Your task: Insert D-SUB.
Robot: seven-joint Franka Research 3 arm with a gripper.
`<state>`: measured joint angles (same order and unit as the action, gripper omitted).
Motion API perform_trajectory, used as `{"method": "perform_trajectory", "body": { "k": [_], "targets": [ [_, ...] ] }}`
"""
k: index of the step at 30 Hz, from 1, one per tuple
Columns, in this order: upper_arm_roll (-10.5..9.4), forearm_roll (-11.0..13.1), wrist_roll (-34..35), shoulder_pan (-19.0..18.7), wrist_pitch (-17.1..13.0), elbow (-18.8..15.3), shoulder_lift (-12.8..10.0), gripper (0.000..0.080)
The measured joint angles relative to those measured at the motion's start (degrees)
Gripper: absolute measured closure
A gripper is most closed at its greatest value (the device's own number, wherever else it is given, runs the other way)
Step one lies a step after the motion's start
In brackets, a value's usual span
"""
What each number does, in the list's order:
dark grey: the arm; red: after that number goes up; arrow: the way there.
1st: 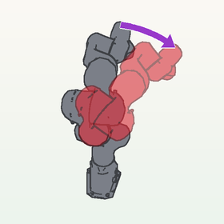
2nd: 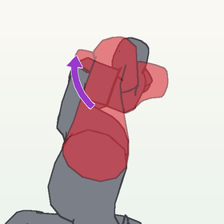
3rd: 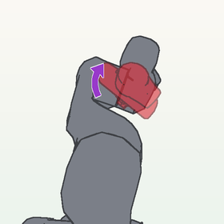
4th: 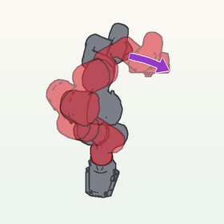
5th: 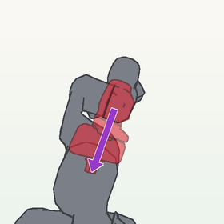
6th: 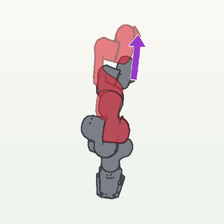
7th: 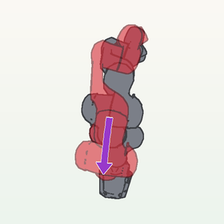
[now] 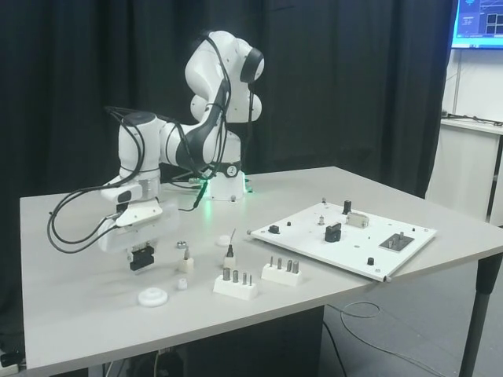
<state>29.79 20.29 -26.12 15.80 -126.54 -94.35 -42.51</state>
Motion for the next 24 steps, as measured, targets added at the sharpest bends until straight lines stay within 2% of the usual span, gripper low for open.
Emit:
{"method": "perform_trajectory", "body": {
  "k": [10,20,24],
  "targets": [
    [0.72,0.0,0.08,0.0,4.16,3.16,0.0,0.0418],
    [0.8,0.05,0.08,-0.07,6.2,4.5,0.0,0.0419],
    [0.79,1.11,0.08,-0.38,7.78,5.0,0.06,0.0419]
  ]
}}
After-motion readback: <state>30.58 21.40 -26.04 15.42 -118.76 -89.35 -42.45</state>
